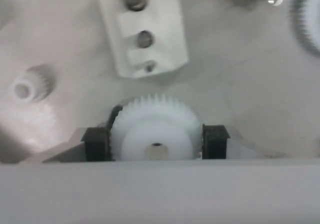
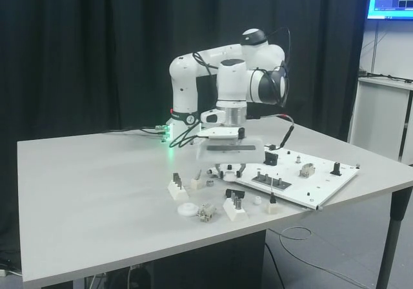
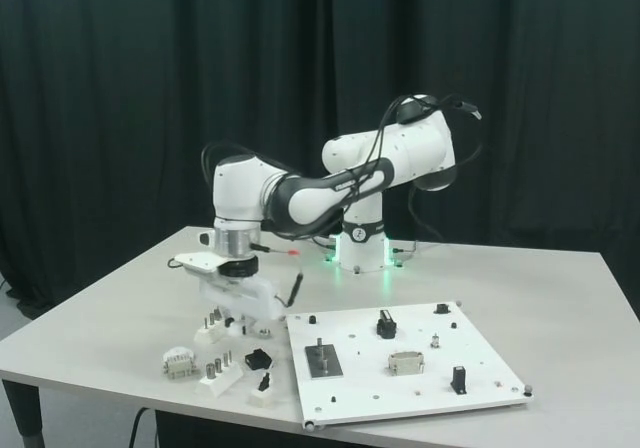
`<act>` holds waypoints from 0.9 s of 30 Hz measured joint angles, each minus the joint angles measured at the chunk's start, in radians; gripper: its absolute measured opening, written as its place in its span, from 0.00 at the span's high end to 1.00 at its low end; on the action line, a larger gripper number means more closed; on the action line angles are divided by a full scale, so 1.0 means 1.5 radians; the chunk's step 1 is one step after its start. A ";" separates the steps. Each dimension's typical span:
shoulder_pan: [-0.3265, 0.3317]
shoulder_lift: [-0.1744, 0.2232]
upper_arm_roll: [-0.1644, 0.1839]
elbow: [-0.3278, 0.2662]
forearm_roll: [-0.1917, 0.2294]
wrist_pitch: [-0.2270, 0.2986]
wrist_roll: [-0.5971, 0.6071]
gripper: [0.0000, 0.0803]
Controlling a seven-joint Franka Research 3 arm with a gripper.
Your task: Insert medium gear.
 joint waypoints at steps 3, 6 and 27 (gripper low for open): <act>0.011 -0.001 -0.002 0.000 -0.002 -0.003 -0.010 0.51; 0.022 -0.002 -0.003 0.001 -0.002 -0.006 -0.018 0.51; 0.102 -0.007 -0.002 -0.002 -0.004 -0.025 -0.029 0.51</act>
